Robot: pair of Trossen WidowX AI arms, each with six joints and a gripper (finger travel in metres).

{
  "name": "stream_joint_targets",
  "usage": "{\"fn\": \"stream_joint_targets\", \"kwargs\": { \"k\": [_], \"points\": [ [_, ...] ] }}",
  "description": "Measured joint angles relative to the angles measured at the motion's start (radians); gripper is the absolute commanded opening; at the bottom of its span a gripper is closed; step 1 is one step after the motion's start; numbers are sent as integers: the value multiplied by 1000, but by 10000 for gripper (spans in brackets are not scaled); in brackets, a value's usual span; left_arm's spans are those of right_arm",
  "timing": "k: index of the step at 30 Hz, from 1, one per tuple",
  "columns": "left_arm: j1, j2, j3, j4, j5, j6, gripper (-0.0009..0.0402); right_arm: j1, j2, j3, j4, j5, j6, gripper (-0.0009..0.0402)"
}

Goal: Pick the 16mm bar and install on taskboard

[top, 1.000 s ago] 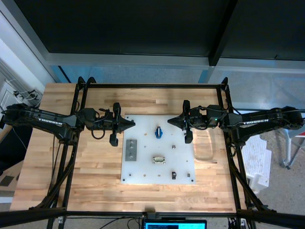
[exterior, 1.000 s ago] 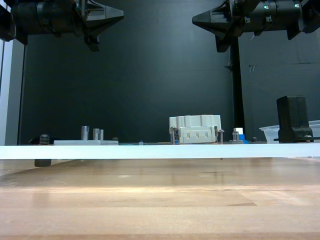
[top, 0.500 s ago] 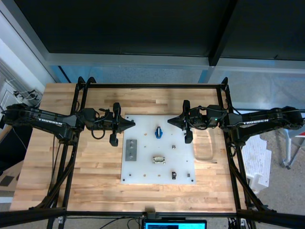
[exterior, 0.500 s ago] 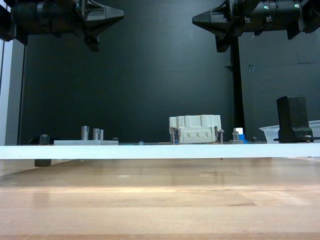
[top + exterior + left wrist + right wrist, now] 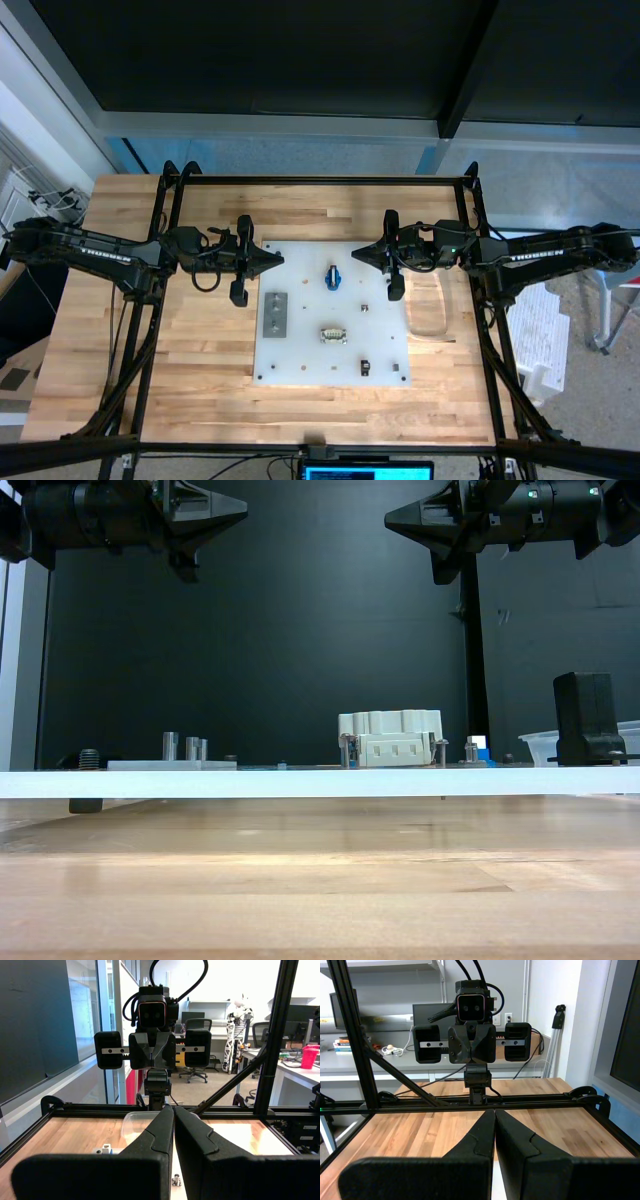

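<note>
I am hovering my left tool [image 5: 277, 260] and right tool [image 5: 358, 254] high over the taskboard's [image 5: 300, 365] far corners, both pinched narrow with fingers touching. The 16mm bar [image 5: 365, 307] is standing on the taskboard.

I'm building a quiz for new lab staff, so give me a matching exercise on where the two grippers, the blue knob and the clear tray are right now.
Things:
1. left gripper
2. right gripper
3. blue knob
4. clear tray

Places and states:
a. on the table, beside the right edge of the white board
b. shut, raised over the board's far left corner
c. standing on the board, near its far edge
d. shut, raised over the board's far right part

Pairs: 1-b, 2-d, 3-c, 4-a.
</note>
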State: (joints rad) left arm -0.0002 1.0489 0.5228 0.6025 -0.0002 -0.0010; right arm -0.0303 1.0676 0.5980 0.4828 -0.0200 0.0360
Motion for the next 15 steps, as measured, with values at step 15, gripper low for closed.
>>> {"fn": "stream_joint_targets", "kwargs": {
  "k": [15],
  "points": [
    [0,0,0,0,0,0,0,0,0,0,-23,0,0,0]
  ]
}}
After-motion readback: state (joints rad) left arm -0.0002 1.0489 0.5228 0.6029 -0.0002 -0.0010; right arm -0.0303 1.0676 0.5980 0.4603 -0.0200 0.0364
